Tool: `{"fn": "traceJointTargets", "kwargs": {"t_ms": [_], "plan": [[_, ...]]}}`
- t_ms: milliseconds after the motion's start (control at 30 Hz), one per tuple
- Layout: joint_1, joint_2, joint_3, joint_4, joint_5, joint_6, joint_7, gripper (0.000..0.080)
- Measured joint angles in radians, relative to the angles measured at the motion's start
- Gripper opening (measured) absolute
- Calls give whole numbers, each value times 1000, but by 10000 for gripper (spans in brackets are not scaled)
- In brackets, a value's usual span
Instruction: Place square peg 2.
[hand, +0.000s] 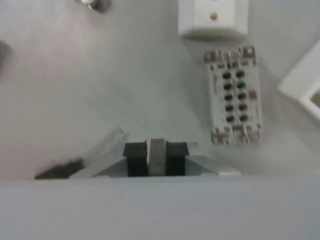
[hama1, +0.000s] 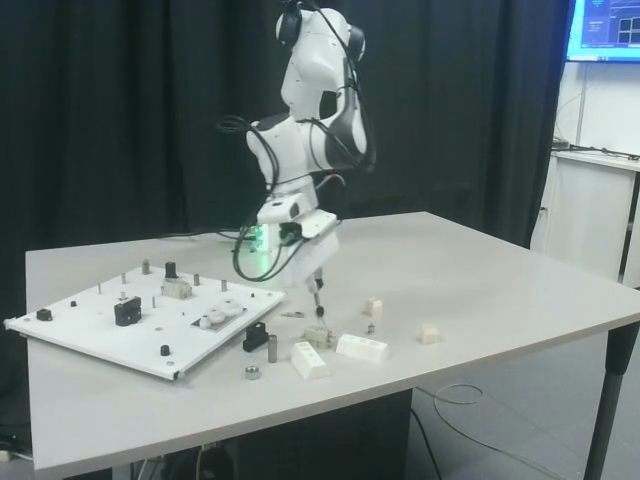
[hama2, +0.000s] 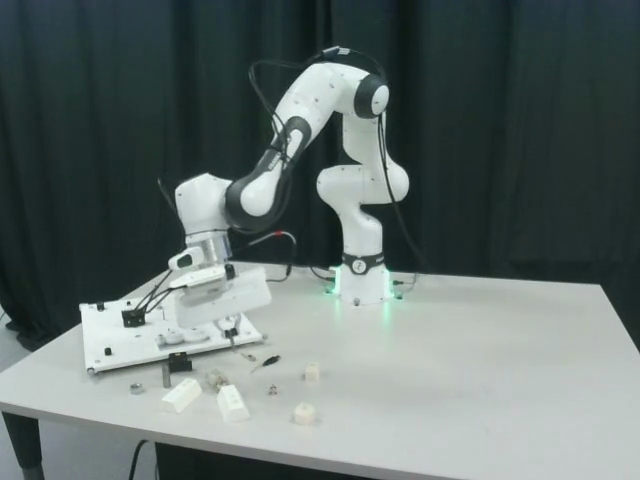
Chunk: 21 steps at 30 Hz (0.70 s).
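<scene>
Wrist cam is the only one that shows it properly: the gripper (hand: 156, 159) is clamped on a small grey peg (hand: 157, 156), held above the table (hand: 75, 100), with a connector block (hand: 233, 95) lying near it. Room views just show the fingers hanging over loose parts near the front edge, beside the white board (hama1: 90, 330). Arm (hama2: 290, 130) reaches out from its base and bends down over that spot.
</scene>
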Motion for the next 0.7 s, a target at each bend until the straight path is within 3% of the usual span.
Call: {"fn": "traceJointTargets", "kwargs": {"t_ms": [400, 700], "plan": [[91, 20, 6, -44, 61, 112, 19, 74], [126, 56, 23, -55, 101, 169, 20, 74]]}}
